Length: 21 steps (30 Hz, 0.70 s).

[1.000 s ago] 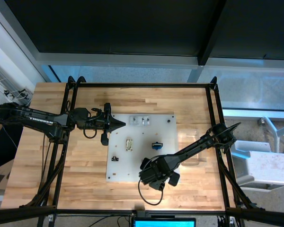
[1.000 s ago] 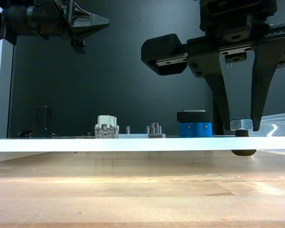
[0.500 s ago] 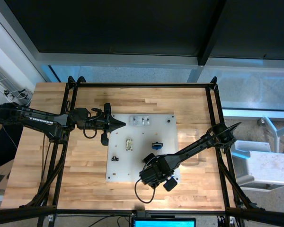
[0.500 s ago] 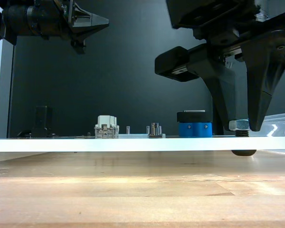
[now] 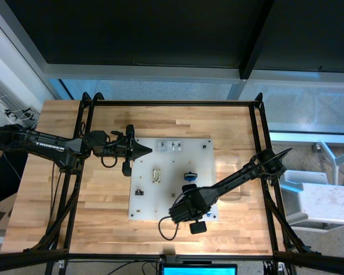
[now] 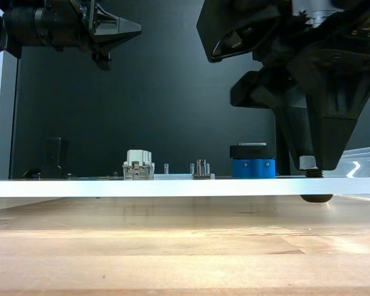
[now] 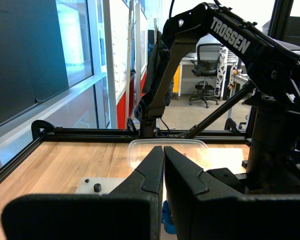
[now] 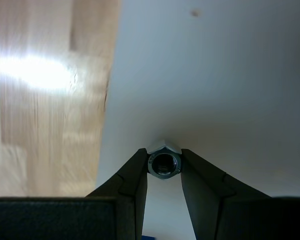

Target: Pick the M12 fastener and fasten on the M12 threads

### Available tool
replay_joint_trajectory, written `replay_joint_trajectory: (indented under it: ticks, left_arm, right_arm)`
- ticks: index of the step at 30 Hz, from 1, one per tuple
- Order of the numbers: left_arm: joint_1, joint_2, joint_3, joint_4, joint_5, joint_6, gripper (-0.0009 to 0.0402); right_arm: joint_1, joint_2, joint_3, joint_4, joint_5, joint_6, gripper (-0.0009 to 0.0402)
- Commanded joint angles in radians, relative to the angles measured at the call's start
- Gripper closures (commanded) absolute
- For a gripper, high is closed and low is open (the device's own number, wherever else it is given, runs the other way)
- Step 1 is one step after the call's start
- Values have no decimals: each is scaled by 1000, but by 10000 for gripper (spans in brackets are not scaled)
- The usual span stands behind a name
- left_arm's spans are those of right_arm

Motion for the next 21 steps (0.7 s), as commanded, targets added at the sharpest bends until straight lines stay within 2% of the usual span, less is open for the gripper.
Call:
replay_joint_trajectory:
  ticks: [1,8,11,21]
  left_arm:
    - [0,0,0,0,0,0,393]
    - [0,0,0,0,0,0,393]
    - [0,0,0,0,0,0,393]
    - [0,0,0,0,0,0,393]
  right_arm:
    - [0,2,0,9,2,162,381]
    - [0,2,0,19,2,521,381]
    - [0,2,0,19,2,644,381]
    - [0,2,0,19,2,932,381]
